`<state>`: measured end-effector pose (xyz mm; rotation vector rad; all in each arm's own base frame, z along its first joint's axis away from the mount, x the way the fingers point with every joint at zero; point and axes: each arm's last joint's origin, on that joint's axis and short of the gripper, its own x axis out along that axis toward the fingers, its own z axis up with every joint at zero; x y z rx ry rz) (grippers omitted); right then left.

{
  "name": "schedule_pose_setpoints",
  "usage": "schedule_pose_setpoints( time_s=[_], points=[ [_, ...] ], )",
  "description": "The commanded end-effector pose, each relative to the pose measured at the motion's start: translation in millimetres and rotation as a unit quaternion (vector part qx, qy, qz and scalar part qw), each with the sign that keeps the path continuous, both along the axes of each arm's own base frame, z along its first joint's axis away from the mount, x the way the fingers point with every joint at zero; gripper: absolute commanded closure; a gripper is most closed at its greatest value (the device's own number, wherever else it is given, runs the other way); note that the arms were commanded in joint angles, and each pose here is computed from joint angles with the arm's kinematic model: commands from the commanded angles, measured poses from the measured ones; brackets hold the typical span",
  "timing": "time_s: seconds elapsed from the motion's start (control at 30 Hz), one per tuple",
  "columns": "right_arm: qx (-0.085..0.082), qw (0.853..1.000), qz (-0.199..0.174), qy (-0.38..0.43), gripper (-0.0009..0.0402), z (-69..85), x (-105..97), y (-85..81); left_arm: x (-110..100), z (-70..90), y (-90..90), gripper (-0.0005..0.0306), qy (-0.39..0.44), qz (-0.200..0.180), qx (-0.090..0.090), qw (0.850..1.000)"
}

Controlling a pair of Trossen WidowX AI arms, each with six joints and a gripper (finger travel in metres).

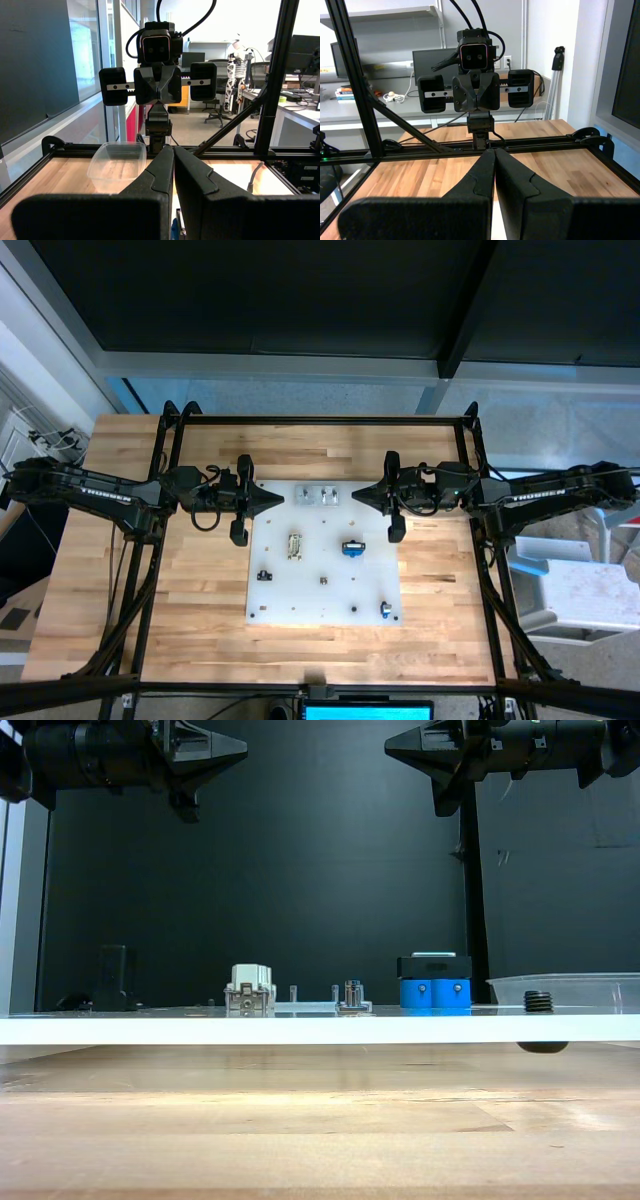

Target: Remove the rj45 connector and place it in the container

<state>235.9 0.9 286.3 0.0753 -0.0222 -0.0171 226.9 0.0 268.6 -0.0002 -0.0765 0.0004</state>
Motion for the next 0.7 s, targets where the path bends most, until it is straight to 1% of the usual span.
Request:
schedule_pose_setpoints(
  time_s=[0.03,0.07,0.17,0.23,0.37,0.57,0.7],
  points=[
    [0.004,1.0,0.004,0.007,0.0393,-0.9,1,0.2,0,0.0,0.1,0.03,0.0,0.0,0.0,1.0],
    [0.003,1.0,0.011,0.023,0.0393,-1.5,1,0.7,0,0.0,0.1,0.03,0.0,0.0,0.0,1.0],
    [0.006,0.996,0.013,0.086,0.0393,-0.2,3,1.3,0,0.0,0.1,0.03,0.0,0.0,0.0,1.0],
    [0.011,0.992,0.01,0.124,0.0393,1.5,4,1.7,0,0.1,0.0,0.03,0.0,0.0,0.0,1.0],
    [0.012,0.983,0.01,0.184,0.0393,6.8,2,2.6,0,0.0,0.0,0.03,0.0,0.0,0.0,1.0],
    [0.011,0.964,0.008,0.266,0.0393,14.5,-5,3.0,0,0.0,0.1,0.03,0.0,0.0,0.0,1.0],
    [0.009,0.949,-0.004,0.314,0.0393,16.9,-11,3.0,0,0.0,0.1,0.03,0.0,0.0,0.0,1.0]
  ],
)
